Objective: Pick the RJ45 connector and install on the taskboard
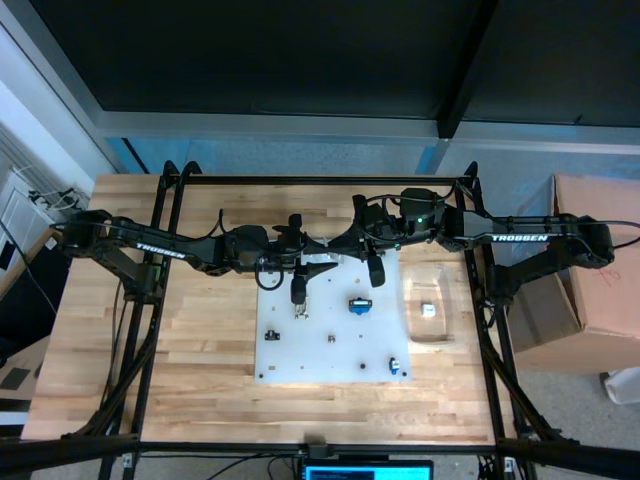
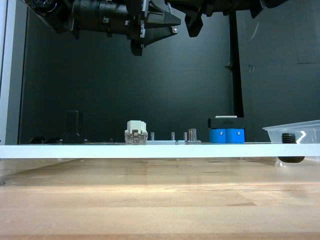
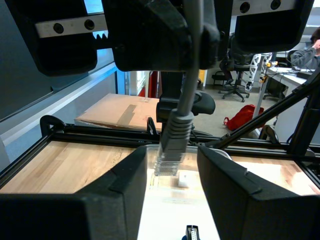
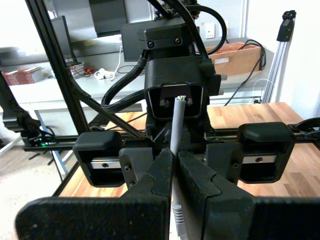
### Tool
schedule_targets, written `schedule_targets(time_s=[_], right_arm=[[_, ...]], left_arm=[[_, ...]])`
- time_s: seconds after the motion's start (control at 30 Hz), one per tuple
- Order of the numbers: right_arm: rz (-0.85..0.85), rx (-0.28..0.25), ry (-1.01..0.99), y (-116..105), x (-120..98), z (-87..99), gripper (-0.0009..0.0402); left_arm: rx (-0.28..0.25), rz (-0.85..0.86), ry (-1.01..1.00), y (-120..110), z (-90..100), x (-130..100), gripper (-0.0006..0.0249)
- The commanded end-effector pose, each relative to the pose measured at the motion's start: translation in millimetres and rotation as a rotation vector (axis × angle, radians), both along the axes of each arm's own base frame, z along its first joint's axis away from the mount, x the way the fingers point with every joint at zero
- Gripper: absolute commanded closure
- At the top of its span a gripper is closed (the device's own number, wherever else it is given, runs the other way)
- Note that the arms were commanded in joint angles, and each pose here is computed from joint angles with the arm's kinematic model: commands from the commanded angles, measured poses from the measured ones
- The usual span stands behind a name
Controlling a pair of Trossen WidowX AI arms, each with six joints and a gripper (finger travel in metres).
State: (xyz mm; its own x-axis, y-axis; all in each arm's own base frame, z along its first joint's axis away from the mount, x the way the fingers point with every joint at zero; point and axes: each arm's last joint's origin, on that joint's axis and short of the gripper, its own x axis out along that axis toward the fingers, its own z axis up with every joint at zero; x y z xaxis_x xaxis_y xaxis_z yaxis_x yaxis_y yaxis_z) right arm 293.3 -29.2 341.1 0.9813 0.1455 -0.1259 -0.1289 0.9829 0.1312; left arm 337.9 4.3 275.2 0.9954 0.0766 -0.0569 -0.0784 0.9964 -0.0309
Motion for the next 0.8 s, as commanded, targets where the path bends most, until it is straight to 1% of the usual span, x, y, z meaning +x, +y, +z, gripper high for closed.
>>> schedule_targets(time_s=[0.03, 0.33, 0.43, 0.47, 0.57, 0.67, 0.8], right_arm=[[-0.014, -0.004, 0.001, -0.3, -0.1, -0.1, 0.0393], [-0.014, -0.002, 0.003, -0.2, -0.1, -0.3, 0.0393], [-0.014, -0.003, 0.004, -0.2, -0.2, -0.3, 0.0393], [-0.014, -0.003, 0.004, -0.2, -0.2, -0.3, 0.0393], [-0.013, -0.003, 0.004, -0.2, -0.2, -0.3, 0.0377], [-0.016, 0.005, 0.008, -0.1, -0.3, -0.5, 0.0338], [-0.084, 0.048, 0.026, -1.8, -0.7, -1.3, 0.0272]], left_arm=[[0.000, 0.001, -0.001, 0.0, 0.4, -0.1, 0.0142], [0.002, 0.002, 0.001, 0.3, 0.1, 0.0, 0.0222], [0.004, 0.002, 0.001, 0.3, 0.1, 0.0, 0.0242], [0.004, 0.003, 0.000, 0.3, 0.2, 0.0, 0.0245], [0.005, 0.006, 0.001, 0.4, 0.1, -0.1, 0.0237], [0.008, 0.011, 0.001, 0.6, 0.3, -0.1, 0.0235], [0.011, 0.037, 0.003, 1.2, 0.1, -0.2, 0.0239]])
